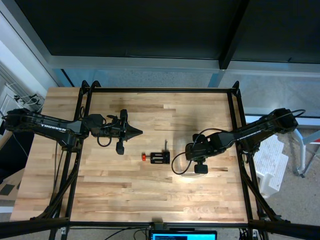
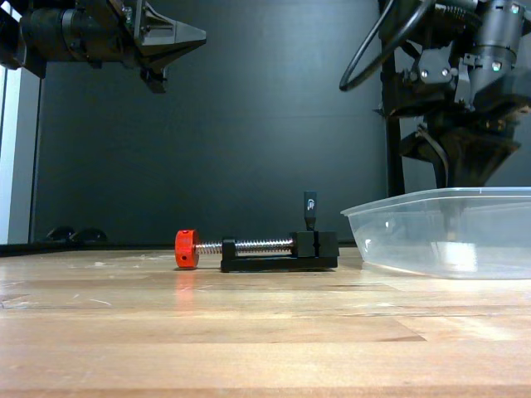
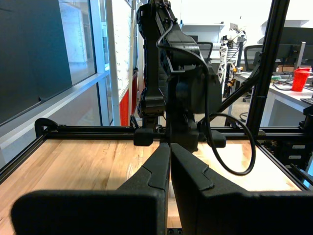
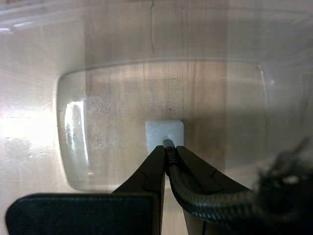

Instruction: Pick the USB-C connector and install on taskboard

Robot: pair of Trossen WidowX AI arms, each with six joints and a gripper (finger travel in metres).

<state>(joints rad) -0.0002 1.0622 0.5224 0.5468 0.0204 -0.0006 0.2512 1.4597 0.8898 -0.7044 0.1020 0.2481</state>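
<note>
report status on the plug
Left pincer shut, parked high at left. Right pincer in tray, shut on plug. Plug tip at white cube. Board apart, untouched.

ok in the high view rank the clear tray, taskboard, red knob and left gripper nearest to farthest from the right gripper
1. clear tray, right under the right gripper holding the USB-C connector
2. taskboard, to its left
3. red knob, the taskboard's far left end
4. left gripper, raised over the table's left half
</note>
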